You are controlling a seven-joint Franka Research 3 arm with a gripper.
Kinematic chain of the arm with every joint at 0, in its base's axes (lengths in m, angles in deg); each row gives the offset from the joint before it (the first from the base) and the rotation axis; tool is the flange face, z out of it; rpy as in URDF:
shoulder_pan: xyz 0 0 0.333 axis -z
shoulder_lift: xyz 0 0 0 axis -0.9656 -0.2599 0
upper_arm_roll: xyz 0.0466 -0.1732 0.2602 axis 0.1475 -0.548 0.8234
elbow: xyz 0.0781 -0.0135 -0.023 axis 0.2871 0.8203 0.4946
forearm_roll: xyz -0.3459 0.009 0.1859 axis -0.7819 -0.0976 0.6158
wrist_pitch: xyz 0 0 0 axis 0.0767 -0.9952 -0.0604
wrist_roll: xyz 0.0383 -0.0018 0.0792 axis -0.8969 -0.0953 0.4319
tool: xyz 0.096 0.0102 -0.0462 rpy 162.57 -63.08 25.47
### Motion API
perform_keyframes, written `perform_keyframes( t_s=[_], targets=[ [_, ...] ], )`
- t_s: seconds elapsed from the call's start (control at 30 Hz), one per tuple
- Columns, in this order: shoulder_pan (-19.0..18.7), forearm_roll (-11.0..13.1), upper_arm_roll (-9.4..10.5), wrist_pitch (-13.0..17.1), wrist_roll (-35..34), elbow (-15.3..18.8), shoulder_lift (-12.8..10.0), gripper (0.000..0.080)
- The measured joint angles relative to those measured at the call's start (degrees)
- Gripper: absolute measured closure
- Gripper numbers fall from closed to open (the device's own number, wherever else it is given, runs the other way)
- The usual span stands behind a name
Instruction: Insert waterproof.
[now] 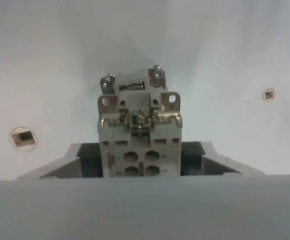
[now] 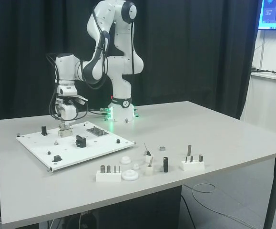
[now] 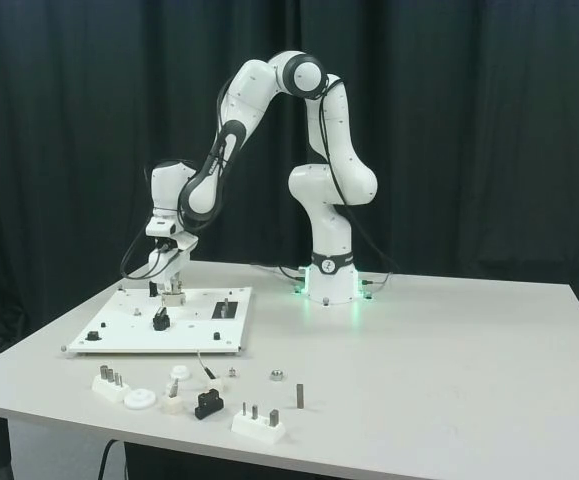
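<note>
The waterproof connector (image 1: pixel 139 132) is a grey block with metal clamps, screws and round terminal holes. In the wrist view it stands between my two fingers (image 1: pixel 74 162), whose dark inner faces meet its sides. My gripper (image 1: pixel 140 165) is shut on it. From the first room view my gripper (image 2: pixel 65 123) hangs low over the far left part of the white board (image 2: pixel 97 145), holding the connector (image 2: pixel 64 130) just at the board's surface. The second room view has the gripper (image 3: pixel 173 282) and connector (image 3: pixel 174 294) at the board's (image 3: pixel 129 340) far side. Its underside is hidden.
The board carries a black block (image 2: pixel 80 141), a black post (image 2: pixel 44 130), a grey plate (image 2: pixel 98 130) and recessed holes (image 1: pixel 22 138). In front of the board lie white pin holders (image 2: pixel 108 174), white discs (image 2: pixel 129 175), a black piece (image 2: pixel 165 164) and a nut (image 2: pixel 161 148).
</note>
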Motion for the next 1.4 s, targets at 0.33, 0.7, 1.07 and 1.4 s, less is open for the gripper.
perform_keyframes(
  t_s=[0.33,0.7,1.07,1.4],
  targets=[
    [0.0,0.43,-0.05,0.0,-0.55,-0.01,-0.01,0.0488],
    [0.0,0.86,0.04,0.08,-1.02,-0.07,-0.11,0.0488],
    [-0.03,1.22,0.62,0.15,-1.0,-0.26,-0.26,0.0488],
    [-0.03,0.89,0.25,0.07,-0.39,-0.26,-0.3,0.0488]
  ],
)
